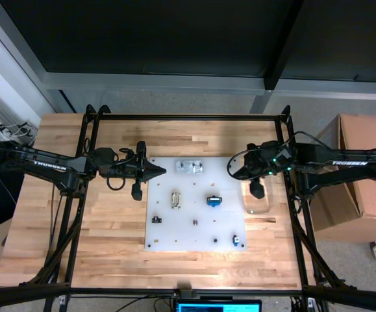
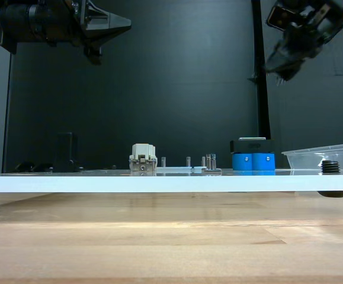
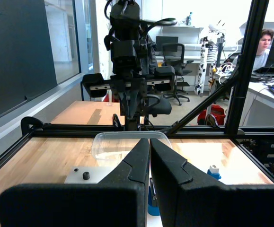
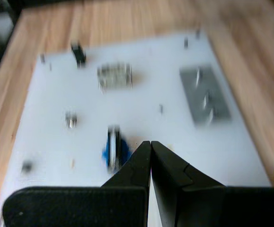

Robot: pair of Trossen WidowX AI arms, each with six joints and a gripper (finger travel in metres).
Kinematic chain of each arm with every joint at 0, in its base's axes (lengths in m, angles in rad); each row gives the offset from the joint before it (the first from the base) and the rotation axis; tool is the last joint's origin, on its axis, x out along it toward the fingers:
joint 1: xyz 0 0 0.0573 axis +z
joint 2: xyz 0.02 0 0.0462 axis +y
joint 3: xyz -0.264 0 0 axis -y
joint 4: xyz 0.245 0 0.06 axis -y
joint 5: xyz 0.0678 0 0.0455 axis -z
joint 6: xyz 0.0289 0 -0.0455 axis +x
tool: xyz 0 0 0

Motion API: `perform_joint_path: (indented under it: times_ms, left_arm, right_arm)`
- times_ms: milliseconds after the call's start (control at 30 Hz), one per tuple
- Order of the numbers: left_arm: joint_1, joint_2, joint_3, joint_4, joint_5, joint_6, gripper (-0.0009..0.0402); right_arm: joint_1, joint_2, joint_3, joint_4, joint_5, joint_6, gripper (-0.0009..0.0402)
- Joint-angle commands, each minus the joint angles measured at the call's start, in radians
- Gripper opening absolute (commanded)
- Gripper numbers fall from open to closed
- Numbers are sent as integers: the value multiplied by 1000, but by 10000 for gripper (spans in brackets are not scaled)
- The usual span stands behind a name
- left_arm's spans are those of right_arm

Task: Pick the M12 nut and place it on its threads and fasten

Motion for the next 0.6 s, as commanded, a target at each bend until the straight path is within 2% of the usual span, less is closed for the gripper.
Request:
perform_joint_path:
  times_ms: [33, 300, 600]
  left_arm:
    - [0, 0, 0, 0, 0, 0, 0]
    - [0, 0, 0, 0, 0, 0, 0]
    - [0, 0, 0, 0, 0, 0, 0]
  right_arm:
    - [2, 1, 65, -180, 0, -51, 0]
    - [4, 15, 156, -516, 0, -319, 0]
    - [6, 81, 158, -736, 0, -655, 0]
